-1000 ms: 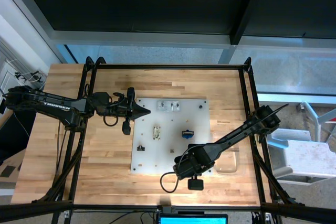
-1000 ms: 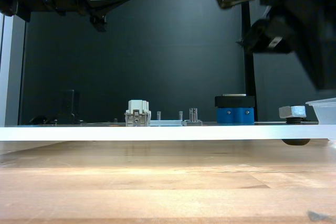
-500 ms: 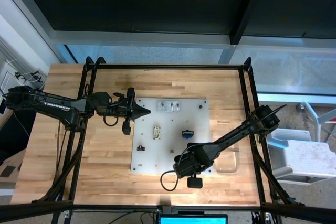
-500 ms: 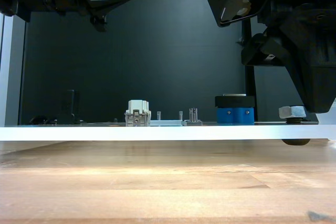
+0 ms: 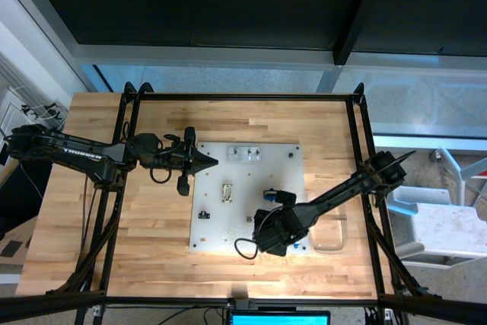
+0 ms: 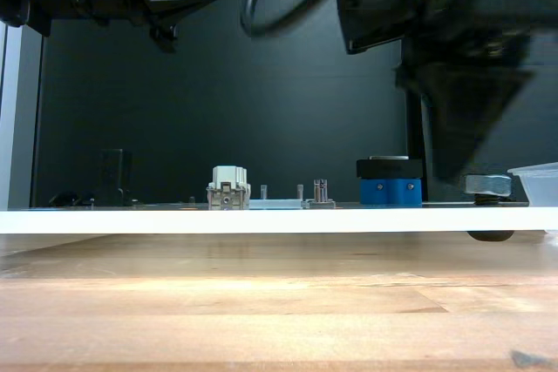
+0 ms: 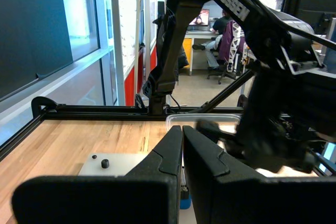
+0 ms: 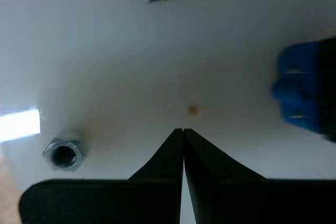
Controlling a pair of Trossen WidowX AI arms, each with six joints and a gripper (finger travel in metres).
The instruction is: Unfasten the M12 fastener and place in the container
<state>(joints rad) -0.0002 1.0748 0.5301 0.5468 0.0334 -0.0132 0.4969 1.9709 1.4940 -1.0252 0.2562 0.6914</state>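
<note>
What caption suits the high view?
Right end effector, shut and empty, hangs above the white board; left end effector, also shut, hovers near its far-left corner.

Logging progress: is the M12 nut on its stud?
Yes: M12 nut sits atop its stud. Right pincer hovers shut beside it; left pincer, shut, over board's left edge.

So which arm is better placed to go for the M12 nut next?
Right. The right gripper, shut, hangs over the white board close beside the nut; the left gripper, also shut, is parked over the board's far left corner, well away from it.
</note>
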